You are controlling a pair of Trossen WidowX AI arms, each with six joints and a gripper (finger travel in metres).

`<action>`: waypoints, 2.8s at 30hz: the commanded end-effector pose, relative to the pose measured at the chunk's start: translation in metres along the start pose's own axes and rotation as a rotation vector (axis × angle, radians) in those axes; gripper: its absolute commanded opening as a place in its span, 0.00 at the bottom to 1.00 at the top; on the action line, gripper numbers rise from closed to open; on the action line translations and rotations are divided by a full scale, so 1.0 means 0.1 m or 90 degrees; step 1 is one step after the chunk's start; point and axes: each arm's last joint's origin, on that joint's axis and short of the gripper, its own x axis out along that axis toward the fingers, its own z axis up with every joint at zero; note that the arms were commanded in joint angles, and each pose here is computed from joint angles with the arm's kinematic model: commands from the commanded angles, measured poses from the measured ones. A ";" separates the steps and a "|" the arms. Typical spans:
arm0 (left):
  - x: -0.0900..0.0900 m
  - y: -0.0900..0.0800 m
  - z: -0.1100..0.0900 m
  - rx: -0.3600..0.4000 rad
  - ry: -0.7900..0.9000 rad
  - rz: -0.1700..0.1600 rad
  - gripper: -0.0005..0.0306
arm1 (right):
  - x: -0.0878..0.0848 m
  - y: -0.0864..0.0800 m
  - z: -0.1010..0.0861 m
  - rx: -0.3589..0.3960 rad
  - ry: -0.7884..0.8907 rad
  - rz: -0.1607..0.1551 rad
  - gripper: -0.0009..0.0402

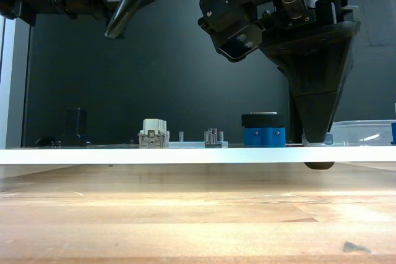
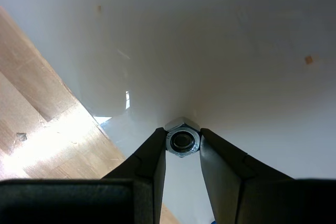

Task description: Unfasten the M12 fastener and place in the container

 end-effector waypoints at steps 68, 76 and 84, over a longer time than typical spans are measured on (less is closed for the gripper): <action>0.00 0.00 0.00 0.000 0.000 0.000 0.02 | -0.14 -0.05 -0.04 -1.179 0.006 -0.001 0.43; 0.00 0.00 0.00 0.000 0.000 0.000 0.02 | -0.30 -0.08 -0.09 -0.984 -0.006 0.005 0.47; 0.00 0.00 0.00 0.000 0.000 0.000 0.02 | -0.40 -0.17 -0.14 -0.661 -0.059 0.038 0.35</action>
